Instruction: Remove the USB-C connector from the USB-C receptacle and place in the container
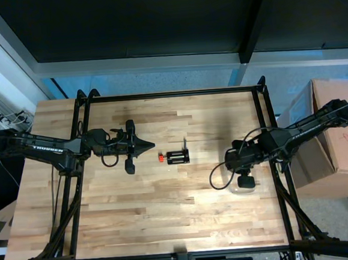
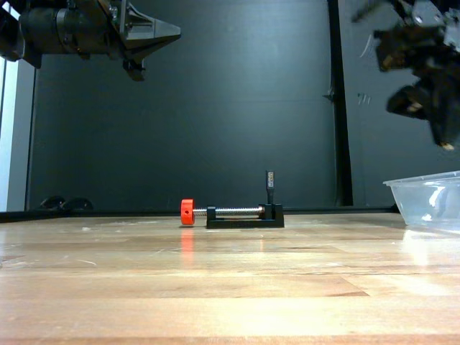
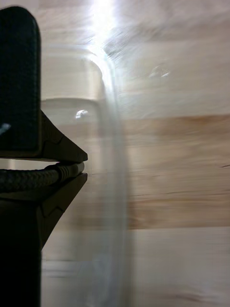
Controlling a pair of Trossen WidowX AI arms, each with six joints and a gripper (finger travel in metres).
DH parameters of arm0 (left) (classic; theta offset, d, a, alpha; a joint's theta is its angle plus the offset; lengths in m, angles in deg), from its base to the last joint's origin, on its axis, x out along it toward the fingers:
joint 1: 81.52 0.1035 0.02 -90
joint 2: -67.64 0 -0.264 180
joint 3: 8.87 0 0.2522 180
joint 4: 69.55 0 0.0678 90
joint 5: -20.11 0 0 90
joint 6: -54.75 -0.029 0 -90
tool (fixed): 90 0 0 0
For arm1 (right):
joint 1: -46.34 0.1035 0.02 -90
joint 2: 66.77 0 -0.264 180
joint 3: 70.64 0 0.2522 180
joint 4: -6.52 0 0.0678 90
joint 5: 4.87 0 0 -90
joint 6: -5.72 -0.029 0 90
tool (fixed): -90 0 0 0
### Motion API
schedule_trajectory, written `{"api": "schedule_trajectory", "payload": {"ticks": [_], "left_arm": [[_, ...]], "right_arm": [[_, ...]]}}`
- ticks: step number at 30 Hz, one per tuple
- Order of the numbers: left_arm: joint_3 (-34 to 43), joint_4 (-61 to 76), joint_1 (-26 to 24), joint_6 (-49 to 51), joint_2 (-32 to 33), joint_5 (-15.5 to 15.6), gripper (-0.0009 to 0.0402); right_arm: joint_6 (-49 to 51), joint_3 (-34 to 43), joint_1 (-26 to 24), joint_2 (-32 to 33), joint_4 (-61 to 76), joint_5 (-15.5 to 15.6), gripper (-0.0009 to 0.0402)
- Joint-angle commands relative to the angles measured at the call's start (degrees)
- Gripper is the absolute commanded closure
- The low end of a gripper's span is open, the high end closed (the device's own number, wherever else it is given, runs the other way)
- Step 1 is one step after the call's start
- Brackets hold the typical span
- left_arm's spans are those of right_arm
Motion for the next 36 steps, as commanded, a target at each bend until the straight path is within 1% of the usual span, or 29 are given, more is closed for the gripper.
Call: {"api": "schedule_trajectory", "payload": {"ticks": [1, 4, 9, 13, 16, 18, 21, 26, 31, 36], "left_arm": [[0.0, 0.0, 0.0, 0.0, 0.0, 0.0, 0.0393], [0.0, -0.1, 0.0, 0.0, 0.0, 0.0, 0.0393], [0.0, 0.1, 0.0, 0.0, 0.0, 0.0, 0.0393], [0.0, 0.0, 0.0, 0.0, 0.0, 0.0, 0.0393], [0.0, 0.0, 0.0, 0.0, 0.0, 0.0, 0.0393], [0.0, 0.0, 0.0, 0.0, 0.0, 0.0, 0.0393], [0.0, 0.0, 0.0, 0.0, 0.0, 0.0, 0.0393], [0.0, 0.0, 0.0, 0.0, 0.0, 0.0, 0.0393], [0.0, 0.0, 0.0, 0.0, 0.0, 0.0, 0.0393], [0.0, 0.0, 0.0, 0.0, 0.0, 0.0, 0.0393]], "right_arm": [[-1.4, -2.0, 2.1, -0.2, 0.1, 0.2, 0.0382], [-1.9, -3.1, 3.3, -0.2, 0.3, 0.1, 0.0345], [-4.9, -3.3, 3.4, -0.3, 0.9, -0.2, 0.0254], [-5.9, -3.3, 3.3, -1.3, 2.1, -0.2, 0.019], [-6.2, -3.3, 3.3, -2.3, 3.3, -0.2, 0.0156], [-6.4, -3.3, 3.3, -2.9, 3.5, -0.5, 0.0146], [-6.8, -3.3, 3.3, -3.7, 3.6, -0.5, 0.0145], [-6.7, -3.3, 2.8, -5.0, 3.1, -0.7, 0.0159], [-2.8, -1.7, -2.4, -6.3, -0.4, -0.5, 0.0193], [4.4, 0.9, -8.1, -6.3, -7.4, -0.6, 0.0244]]}}
